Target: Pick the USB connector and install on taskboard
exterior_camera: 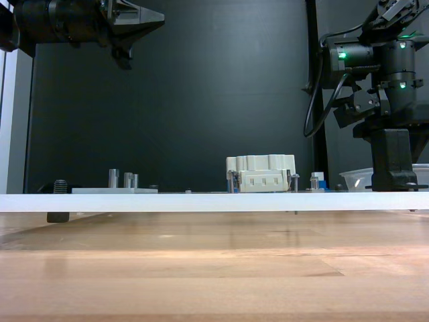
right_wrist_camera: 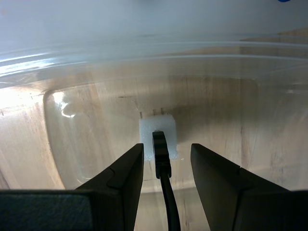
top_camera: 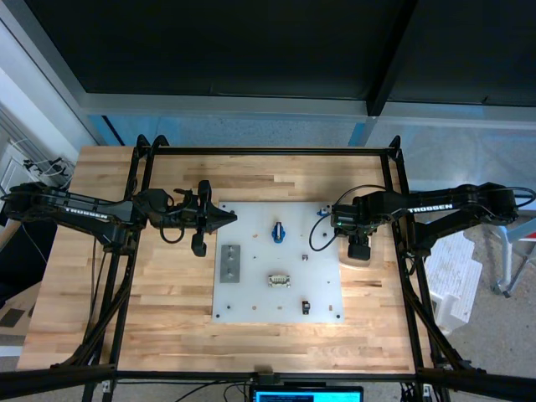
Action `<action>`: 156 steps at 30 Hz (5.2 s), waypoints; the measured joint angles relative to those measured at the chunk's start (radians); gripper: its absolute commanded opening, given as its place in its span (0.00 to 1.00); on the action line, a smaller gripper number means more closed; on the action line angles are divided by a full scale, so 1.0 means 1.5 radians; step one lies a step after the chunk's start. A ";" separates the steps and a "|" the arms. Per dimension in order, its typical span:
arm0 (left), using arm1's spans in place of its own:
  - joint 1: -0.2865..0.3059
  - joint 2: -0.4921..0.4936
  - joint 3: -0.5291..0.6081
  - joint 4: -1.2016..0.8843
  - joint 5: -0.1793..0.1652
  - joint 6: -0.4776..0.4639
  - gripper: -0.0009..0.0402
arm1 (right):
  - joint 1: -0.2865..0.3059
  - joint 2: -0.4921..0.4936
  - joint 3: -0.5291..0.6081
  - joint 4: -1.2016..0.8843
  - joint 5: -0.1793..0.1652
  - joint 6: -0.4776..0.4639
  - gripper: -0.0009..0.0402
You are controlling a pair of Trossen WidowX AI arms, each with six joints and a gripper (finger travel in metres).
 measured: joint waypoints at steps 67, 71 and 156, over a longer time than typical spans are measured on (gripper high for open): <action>0.000 0.000 0.000 0.000 0.000 0.000 0.02 | 0.011 -0.057 0.045 -0.069 -0.015 0.002 0.02; 0.000 0.000 0.000 0.000 0.000 0.000 0.02 | 0.032 -0.057 0.081 -0.092 -0.018 0.005 0.02; 0.000 0.000 0.000 0.000 0.000 0.000 0.02 | 0.408 0.471 0.685 -0.186 -0.037 0.320 0.02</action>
